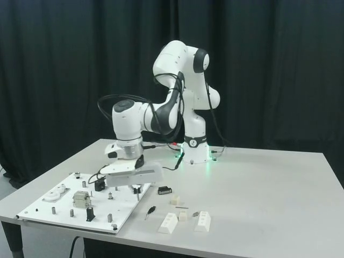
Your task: Place round peg 2.
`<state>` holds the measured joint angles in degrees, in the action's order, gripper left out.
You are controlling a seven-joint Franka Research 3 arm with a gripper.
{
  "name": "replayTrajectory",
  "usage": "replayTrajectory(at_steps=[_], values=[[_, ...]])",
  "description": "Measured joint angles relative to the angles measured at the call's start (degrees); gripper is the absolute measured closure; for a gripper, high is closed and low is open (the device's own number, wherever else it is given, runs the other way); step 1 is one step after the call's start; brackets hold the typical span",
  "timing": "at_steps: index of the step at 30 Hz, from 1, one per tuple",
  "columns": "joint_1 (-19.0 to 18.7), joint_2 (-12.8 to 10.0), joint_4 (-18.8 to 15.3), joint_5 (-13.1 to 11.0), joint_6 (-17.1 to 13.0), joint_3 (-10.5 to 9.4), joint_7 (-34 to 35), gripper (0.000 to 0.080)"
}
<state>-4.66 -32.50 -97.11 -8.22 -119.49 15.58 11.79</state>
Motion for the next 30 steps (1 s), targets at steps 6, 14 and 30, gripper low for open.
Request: replayTrajectory(at_steps=[6,14,30], values=[[-2.1,0.8,-2.1,0.0,-0.3,-0.06,0.0,0.0742],[-4.8,1.3,-4.6,0.0,-1.3,-0.14,0.0,0.0742],[-8.9,3.0,-10.6,0.0,-6.7,-0.25,1.4,0.0742]])
